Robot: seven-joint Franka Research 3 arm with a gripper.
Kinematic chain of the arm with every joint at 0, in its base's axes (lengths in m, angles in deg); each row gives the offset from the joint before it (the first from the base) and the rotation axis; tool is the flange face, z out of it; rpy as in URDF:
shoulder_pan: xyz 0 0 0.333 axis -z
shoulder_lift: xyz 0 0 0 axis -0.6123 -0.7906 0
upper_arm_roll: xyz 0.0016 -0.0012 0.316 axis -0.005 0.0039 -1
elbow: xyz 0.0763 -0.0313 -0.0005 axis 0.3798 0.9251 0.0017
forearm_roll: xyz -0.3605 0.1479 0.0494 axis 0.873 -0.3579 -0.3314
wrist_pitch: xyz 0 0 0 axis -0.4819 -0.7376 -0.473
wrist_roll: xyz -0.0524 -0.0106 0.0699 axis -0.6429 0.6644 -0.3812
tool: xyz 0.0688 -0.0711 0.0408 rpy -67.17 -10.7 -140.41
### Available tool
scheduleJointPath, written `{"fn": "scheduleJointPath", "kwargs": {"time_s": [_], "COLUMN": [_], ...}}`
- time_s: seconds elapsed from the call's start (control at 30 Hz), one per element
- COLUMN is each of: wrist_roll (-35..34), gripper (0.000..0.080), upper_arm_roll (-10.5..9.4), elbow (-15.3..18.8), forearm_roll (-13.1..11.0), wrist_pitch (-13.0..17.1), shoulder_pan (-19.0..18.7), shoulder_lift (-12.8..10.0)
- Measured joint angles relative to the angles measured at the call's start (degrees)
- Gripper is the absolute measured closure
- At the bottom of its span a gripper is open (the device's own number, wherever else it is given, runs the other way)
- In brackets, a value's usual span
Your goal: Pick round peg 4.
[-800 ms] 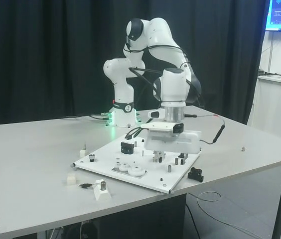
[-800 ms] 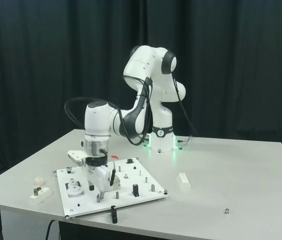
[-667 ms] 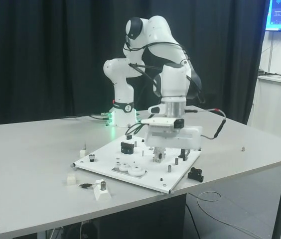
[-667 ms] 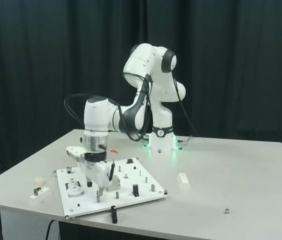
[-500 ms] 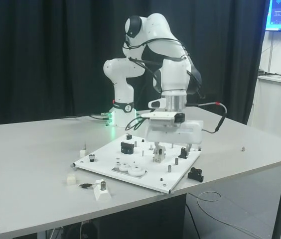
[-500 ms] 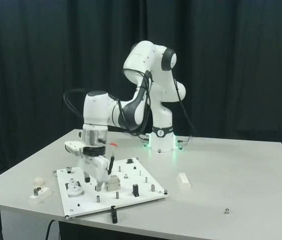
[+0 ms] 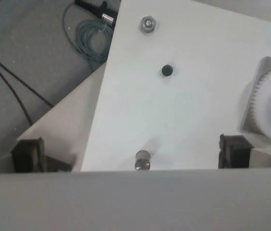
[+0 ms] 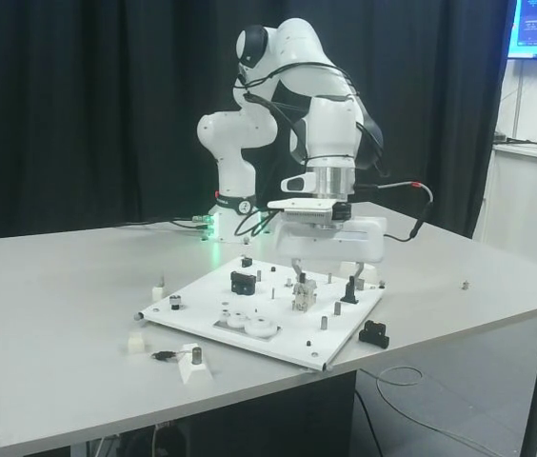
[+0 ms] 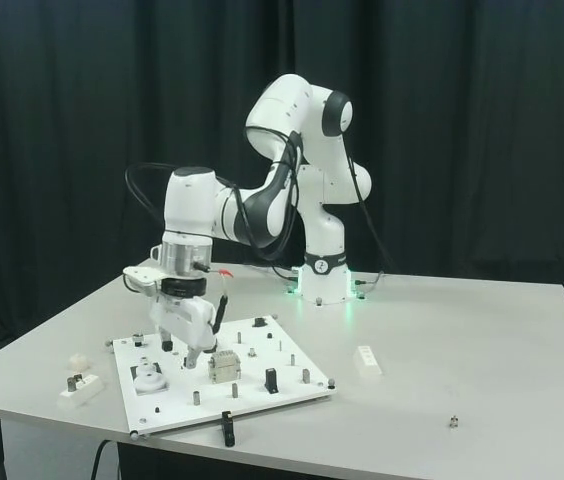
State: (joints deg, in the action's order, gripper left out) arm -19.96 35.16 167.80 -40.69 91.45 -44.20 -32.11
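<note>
Round peg 4 [image 7: 142, 160] is a small grey metal pin standing upright on the white board [image 8: 202, 295] near its front edge, seen also as the peg [image 8: 324, 322] and the peg [image 9: 195, 397] in the room views. My gripper [image 8: 325, 276] hangs well above the board, open and holding nothing. In the wrist view the gripper [image 7: 131, 153] has its black fingertips [image 7: 28, 154] wide apart, with the peg far below, roughly between them. From the second room camera the gripper [image 9: 187, 350] is above the board's middle.
On the board [image 9: 282, 395] are a white gear [image 8: 261, 327], a grey block [image 8: 303, 293], other short pegs, a nut [image 7: 147, 22] and a black hole [image 7: 166, 70]. A black clip [image 8: 374, 332] lies off the board's front corner. Small white parts [image 8: 194, 362] lie on the grey table.
The gripper has risen from low over the board to well above it, staying open and empty. The peg still stands on the board.
</note>
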Motion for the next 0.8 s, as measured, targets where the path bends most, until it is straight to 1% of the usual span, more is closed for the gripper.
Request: {"fn": "scheduleJointPath", "kwargs": {"time_s": [0.27, 0.5, 0.8], "wrist_roll": [1.1, 1.9, 2.4], "gripper": [0.0003, 0.0003, 0.0003], "upper_arm_roll": [0.37, 0.53, 0.74], "elbow": [-0.5, -1.1, -1.3], "forearm_roll": [0.3, 0.3, 0.3], "wrist_pitch": [-0.4, -1.6, -1.9], "shoulder_pan": [0.1, 0.2, 0.2], "shoulder_lift": [0.1, 0.1, 0.1]}}
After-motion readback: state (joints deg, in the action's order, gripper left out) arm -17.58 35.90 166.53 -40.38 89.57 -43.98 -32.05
